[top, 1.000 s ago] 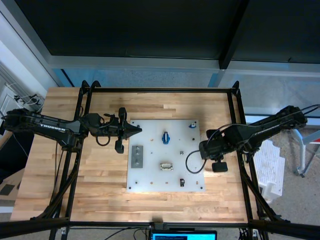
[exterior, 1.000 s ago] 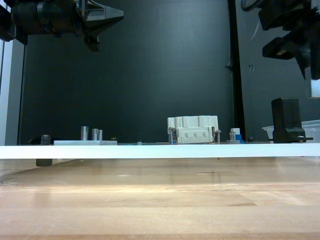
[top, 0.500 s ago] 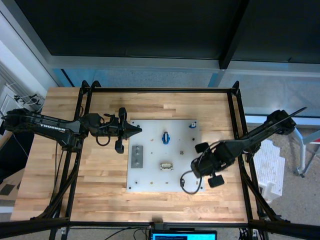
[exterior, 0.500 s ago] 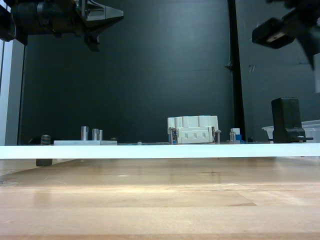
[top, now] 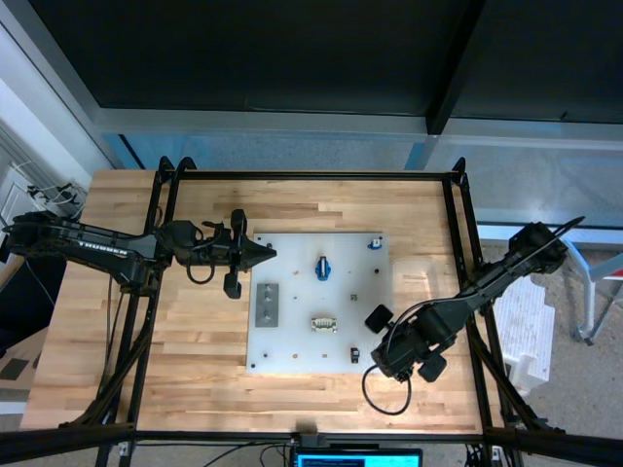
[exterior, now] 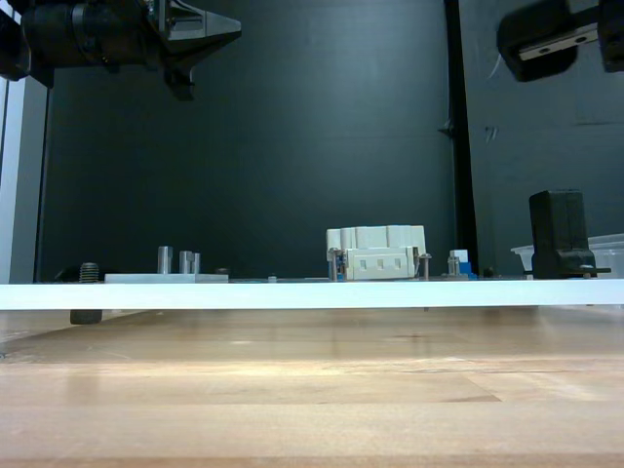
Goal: Pick the 16mm bar and install on taskboard
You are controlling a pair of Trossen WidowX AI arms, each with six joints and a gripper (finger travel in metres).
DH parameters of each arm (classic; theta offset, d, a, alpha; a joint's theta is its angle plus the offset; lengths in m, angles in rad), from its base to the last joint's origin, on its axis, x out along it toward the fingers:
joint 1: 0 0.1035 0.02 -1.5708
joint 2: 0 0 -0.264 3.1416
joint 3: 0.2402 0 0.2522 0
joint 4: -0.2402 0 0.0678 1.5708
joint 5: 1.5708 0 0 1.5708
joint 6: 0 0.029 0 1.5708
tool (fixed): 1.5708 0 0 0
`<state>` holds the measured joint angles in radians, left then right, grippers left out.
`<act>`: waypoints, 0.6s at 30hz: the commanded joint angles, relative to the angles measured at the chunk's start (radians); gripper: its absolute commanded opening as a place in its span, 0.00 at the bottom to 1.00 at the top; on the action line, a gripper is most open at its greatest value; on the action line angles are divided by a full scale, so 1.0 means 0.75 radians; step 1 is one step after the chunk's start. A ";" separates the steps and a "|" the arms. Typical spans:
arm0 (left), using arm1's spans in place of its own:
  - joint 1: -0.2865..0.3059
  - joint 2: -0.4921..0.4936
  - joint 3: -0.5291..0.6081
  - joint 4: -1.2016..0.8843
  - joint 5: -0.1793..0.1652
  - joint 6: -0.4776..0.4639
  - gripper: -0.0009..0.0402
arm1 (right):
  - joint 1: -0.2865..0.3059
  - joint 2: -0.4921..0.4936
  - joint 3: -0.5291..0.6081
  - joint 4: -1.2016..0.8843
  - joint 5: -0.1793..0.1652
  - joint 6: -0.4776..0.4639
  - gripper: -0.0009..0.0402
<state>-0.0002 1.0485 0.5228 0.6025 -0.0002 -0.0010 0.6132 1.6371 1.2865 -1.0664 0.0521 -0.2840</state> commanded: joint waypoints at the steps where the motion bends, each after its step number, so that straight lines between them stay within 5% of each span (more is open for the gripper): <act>1: 0.000 0.001 0.000 0.000 0.000 0.000 0.02 | 0.007 0.012 0.000 0.023 -0.003 -0.186 0.02; 4: 0.000 0.001 0.000 0.001 0.000 0.000 0.02 | 0.009 0.026 0.002 0.023 -0.005 -0.333 0.02; 8: 0.000 0.001 0.000 0.000 0.000 0.000 0.02 | 0.015 0.050 0.009 0.025 -0.074 -0.537 0.02; 18: 0.001 0.001 0.000 0.001 0.000 0.000 0.02 | 0.017 0.100 0.019 0.045 -0.066 -0.772 0.02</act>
